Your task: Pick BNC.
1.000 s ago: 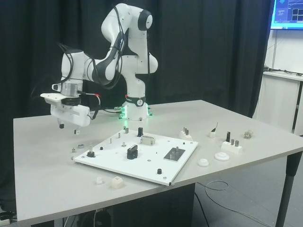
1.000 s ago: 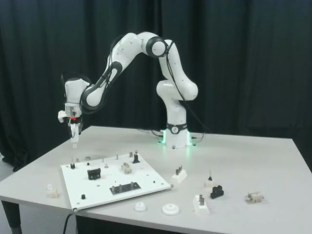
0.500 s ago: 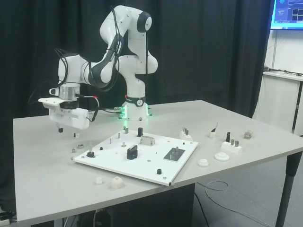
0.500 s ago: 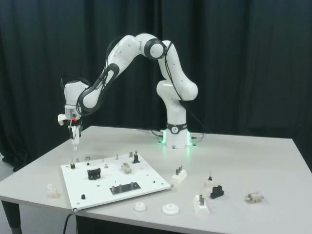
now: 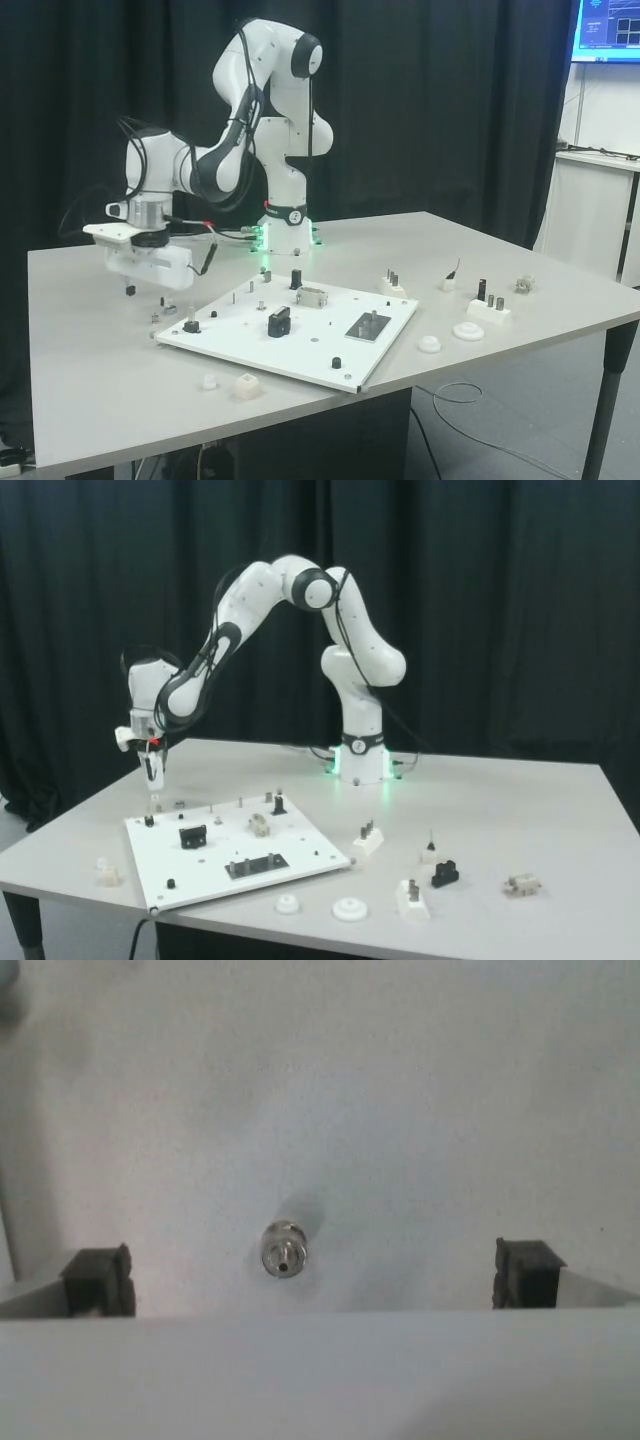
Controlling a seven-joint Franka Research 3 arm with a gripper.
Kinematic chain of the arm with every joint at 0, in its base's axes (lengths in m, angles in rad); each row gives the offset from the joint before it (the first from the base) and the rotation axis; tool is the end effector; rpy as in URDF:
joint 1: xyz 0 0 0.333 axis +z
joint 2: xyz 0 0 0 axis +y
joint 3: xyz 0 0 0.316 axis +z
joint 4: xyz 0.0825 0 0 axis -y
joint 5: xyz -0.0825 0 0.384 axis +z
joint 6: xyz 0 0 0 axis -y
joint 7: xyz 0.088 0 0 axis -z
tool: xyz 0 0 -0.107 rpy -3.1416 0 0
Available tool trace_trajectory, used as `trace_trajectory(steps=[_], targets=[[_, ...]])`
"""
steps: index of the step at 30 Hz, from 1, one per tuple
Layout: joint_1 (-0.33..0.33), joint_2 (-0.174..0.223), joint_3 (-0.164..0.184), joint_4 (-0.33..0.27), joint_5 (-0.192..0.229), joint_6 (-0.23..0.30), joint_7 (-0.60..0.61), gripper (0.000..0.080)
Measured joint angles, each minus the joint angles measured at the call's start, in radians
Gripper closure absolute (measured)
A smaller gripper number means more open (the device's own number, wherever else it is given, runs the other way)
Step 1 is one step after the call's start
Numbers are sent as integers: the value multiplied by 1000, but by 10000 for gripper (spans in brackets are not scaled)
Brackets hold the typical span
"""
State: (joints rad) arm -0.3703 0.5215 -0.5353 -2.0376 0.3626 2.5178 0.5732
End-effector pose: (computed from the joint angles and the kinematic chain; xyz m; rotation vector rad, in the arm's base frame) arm 0.3741 -0.4709 0.2216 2.0355 -2.3288 0.0804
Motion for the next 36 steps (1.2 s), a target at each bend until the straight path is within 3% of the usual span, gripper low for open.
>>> trace_trajectory(steps=[19, 36], targets=[[0, 49, 5, 4, 9, -17, -98, 3], [0, 73, 6, 1, 95, -16, -337, 3]])
